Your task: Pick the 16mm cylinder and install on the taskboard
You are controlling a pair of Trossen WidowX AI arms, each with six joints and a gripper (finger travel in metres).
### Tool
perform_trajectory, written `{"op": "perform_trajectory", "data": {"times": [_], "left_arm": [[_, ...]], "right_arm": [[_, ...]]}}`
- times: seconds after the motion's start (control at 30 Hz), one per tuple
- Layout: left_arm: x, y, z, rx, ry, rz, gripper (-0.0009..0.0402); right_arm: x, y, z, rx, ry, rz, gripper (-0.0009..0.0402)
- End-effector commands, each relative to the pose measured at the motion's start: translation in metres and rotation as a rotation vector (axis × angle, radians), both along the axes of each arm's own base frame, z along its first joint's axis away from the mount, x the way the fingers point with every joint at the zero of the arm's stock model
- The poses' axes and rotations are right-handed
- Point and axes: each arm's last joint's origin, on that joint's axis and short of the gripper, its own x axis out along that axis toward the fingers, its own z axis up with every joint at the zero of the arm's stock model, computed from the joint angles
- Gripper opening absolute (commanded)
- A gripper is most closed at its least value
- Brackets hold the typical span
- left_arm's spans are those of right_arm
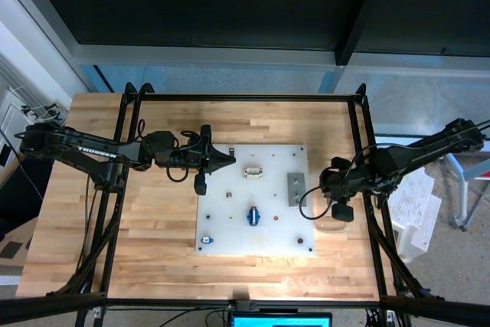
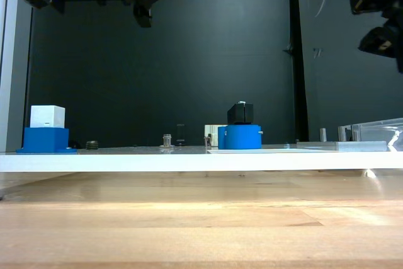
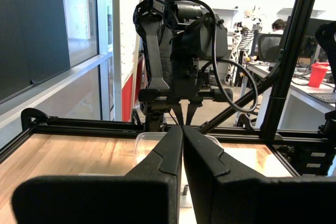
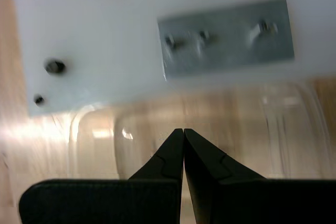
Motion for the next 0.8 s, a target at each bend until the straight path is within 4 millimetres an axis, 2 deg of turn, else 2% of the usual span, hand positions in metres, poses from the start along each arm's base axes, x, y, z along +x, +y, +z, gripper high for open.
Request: {"op": "perform_trajectory", "data": {"times": [0.03, 0.27, 0.43, 0.8], "left_arm": [[0.0, 0.0, 0.0, 0.0, -0.001, 0.0, 0.0], [0.0, 0.0, 0.0, 0.0, -0.001, 0.0, 0.0], [0.0, 0.0, 0.0, 0.0, -0.001, 0.0, 0.0], [0.0, 0.0, 0.0, 0.0, -0.001, 0.0, 0.0]], "right_arm": [[-0.006, -0.002, -0.002, -0.016, 0.062, -0.02, 0.0], [-0.011, -0.003, -0.004, -0.038, 0.119, -0.019, 0.0015], [-0.013, -0.003, -0.007, -0.068, 0.123, -0.013, 0.0054], [-0.022, -0.003, -0.028, -0.103, 0.21, 0.003, 0.0143]]}}
